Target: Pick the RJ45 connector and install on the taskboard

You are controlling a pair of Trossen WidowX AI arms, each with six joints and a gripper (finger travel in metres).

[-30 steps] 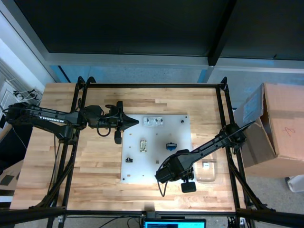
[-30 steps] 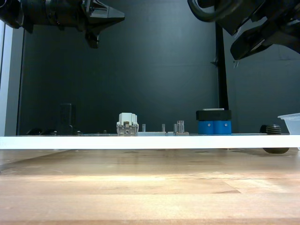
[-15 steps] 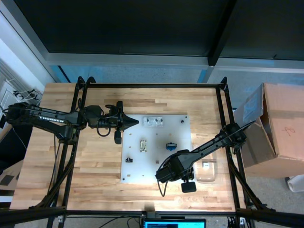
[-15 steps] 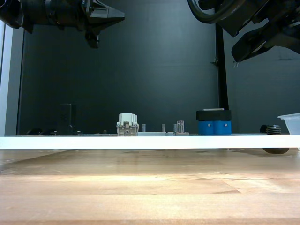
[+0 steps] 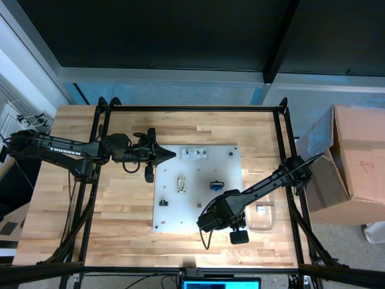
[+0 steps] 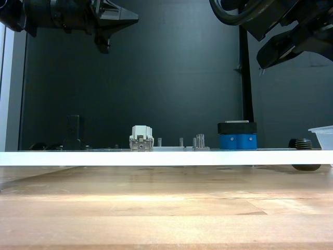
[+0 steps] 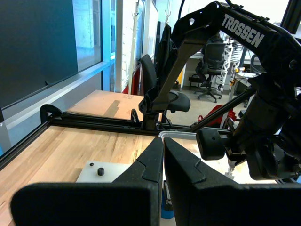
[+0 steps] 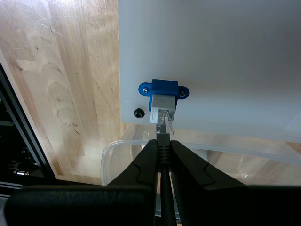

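Nothing had moved: the right end effector grasped the RJ45 connector above the taskboard, unseated. The left end effector hung clenched, empty, over the far-left edge. Alignment seemed underway; next, the plug needed lowering squarely into the blue port.

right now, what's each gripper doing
Left gripper: shut, empty, above the taskboard's left edge.
Right gripper: shut on RJ45 connector, held above the taskboard.
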